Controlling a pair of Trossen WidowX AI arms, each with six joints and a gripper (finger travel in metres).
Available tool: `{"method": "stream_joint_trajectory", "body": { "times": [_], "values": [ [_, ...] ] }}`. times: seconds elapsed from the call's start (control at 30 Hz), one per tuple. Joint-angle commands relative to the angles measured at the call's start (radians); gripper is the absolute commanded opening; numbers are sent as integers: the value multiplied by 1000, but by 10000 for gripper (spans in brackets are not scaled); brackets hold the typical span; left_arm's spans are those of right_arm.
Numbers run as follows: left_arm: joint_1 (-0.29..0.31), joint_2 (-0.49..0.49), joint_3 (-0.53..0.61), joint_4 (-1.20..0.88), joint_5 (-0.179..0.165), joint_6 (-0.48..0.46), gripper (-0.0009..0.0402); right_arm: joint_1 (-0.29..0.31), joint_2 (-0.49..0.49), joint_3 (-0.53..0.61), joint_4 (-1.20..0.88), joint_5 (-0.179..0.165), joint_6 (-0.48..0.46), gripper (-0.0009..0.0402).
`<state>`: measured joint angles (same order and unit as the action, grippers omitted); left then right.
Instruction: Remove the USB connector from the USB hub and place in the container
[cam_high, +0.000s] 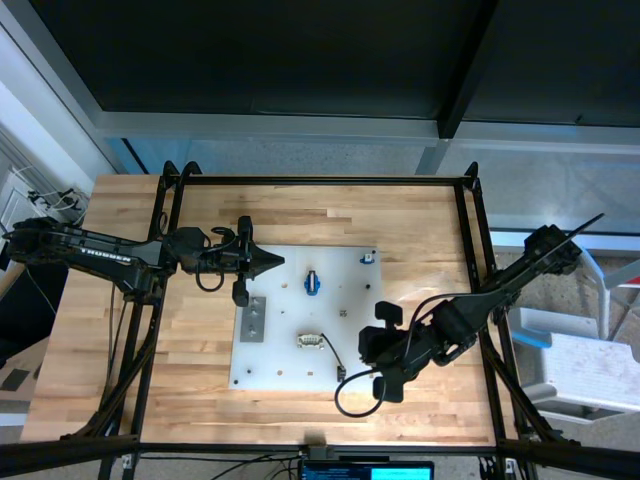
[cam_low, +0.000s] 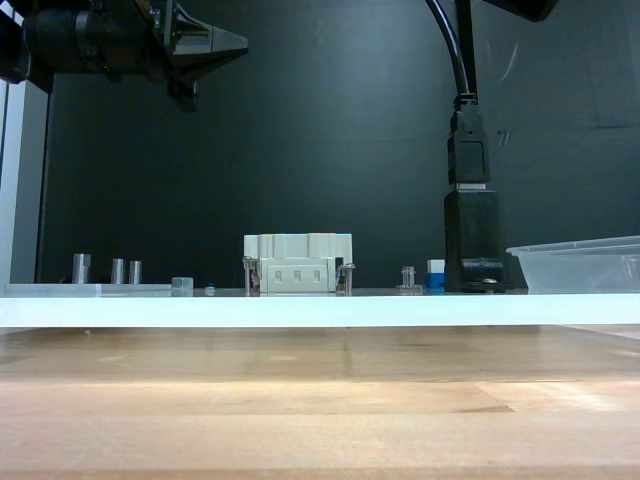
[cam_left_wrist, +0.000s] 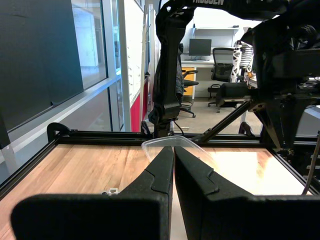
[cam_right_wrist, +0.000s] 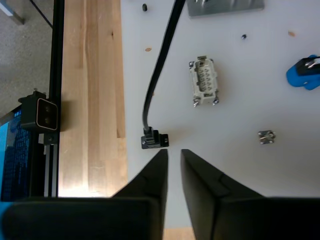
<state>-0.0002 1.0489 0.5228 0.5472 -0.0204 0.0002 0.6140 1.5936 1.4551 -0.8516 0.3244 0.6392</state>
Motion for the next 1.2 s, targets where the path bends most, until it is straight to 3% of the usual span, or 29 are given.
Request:
{"method": "stream_joint_trajectory", "body": {
  "times": [0.03, 0.2, 0.33, 1.2],
  "values": [
    [0, 0, 0, 0, 0, 0, 1, 2, 33, 26, -8, -6, 5, 94],
    [0, 0, 0, 0, 0, 0, 1, 2, 74, 44, -9, -13, 8, 148],
    [0, 0, 0, 0, 0, 0, 1, 1, 101, 43, -8, -15, 9, 168],
    [0, 0, 0, 0, 0, 0, 1, -18, 205, 43, 53, -4, 0, 169]
  ]
}}
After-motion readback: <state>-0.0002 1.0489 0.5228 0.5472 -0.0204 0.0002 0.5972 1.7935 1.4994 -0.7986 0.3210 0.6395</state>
